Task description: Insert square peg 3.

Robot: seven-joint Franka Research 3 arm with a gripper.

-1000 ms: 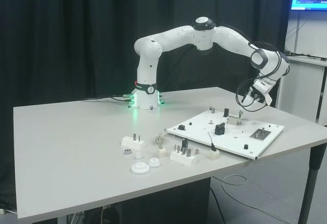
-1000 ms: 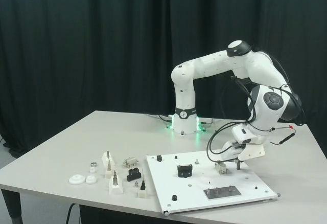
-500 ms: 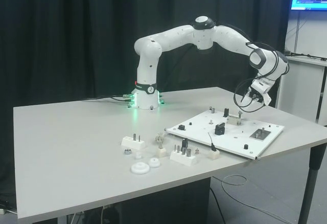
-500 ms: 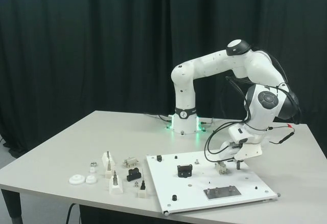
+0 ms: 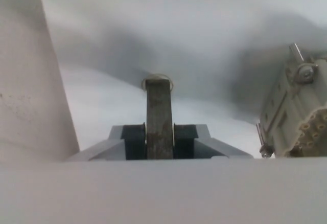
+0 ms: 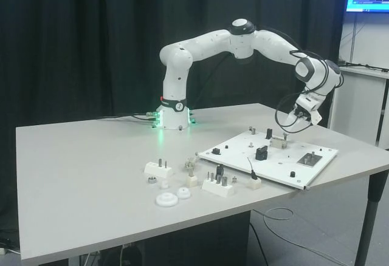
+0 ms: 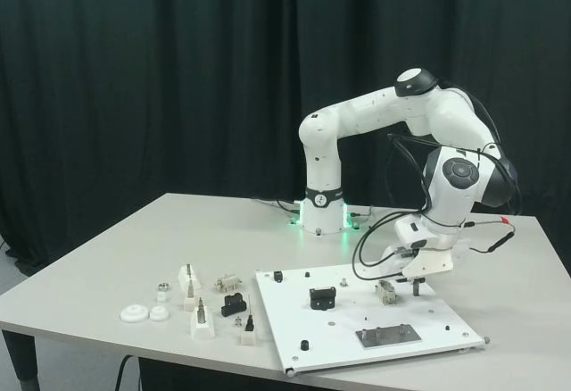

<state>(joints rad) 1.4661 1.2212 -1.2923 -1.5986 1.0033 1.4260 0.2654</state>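
Observation:
In the wrist view my gripper (image 5: 159, 138) is shut on square peg 3 (image 5: 159, 112), a dark grey bar held upright between the two black fingers (image 5: 134, 140). The peg's lower end sits at a small ringed hole (image 5: 158, 81) in the white board (image 5: 102, 101); whether it is inside the hole I cannot tell. From the room views, the gripper (image 6: 289, 126) (image 7: 416, 282) hangs low over the far right part of the white board (image 6: 240, 146) (image 7: 343, 342), with the peg (image 7: 417, 287) reaching down to the board.
A pale connector block (image 5: 296, 116) (image 6: 278, 141) (image 7: 385, 292) stands on the board close beside the gripper. A black block (image 7: 322, 297) and a grey plate with pins (image 7: 388, 335) also sit on the board. White holders (image 6: 158, 167) and gears (image 6: 165, 200) lie off the board.
The wrist and hand have shifted a little toward the robot's base over the board's far side, with the peg still held. Nothing else on the table has moved.

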